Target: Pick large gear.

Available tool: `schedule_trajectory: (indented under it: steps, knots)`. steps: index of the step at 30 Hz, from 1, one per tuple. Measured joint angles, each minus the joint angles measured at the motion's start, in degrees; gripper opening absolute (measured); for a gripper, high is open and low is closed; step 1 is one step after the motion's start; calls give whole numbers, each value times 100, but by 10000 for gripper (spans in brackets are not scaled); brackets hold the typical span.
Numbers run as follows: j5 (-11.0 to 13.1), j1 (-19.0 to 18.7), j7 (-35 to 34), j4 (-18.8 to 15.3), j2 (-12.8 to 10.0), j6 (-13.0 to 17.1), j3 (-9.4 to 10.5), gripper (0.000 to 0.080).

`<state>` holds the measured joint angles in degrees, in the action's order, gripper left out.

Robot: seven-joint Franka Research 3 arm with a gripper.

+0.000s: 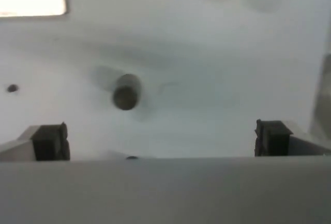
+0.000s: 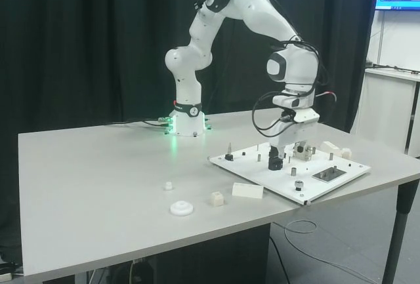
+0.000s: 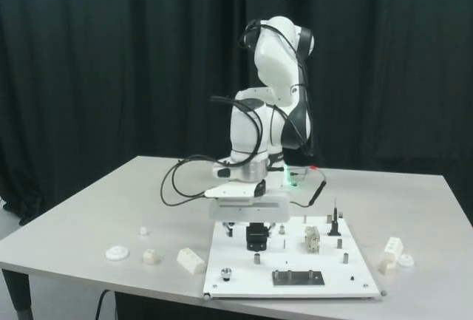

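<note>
Large gear [image 2: 181, 208], a white toothed disc, lies flat on the grey table [image 2: 92, 166] close to its front edge, well apart from the arm; in the second room view it sits at about nine o'clock from the white board [image 3: 340, 279], near the table's corner [image 3: 117, 253]. A smaller white round piece [image 2: 168, 184] rests just beyond it at roughly eleven o'clock in the first room view, and a small white cube [image 2: 216, 198] and a longer white block [image 2: 247, 191] lie at its three o'clock, between the gear and the board. The white arm [image 2: 249, 8] reaches out over the board, and its gripper [image 2: 283, 161] hangs low above the board's surface with nothing between its fingers. From the wrist view the two black fingertips [image 1: 50, 142] stand wide apart, as open as they appear able to go, with a short grey peg [image 1: 125, 92] upright on the white board between them and a little ahead. Other small posts and a dark flat plate [image 2: 328, 174] stand on the board, and two white pieces [image 3: 392, 247] lie on the table at its far side.
</note>
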<state>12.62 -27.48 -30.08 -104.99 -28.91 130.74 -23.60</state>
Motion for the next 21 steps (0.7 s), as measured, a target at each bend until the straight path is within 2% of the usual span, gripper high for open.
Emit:
schedule_trajectory:
  steps: [9,16,21]
  knots:
    - [-301,237,19,159,0,5,-92,800]
    - [-526,590,200,280,5,-11,-93,800]
    - [-604,900,541,341,16,-37,-93,800]
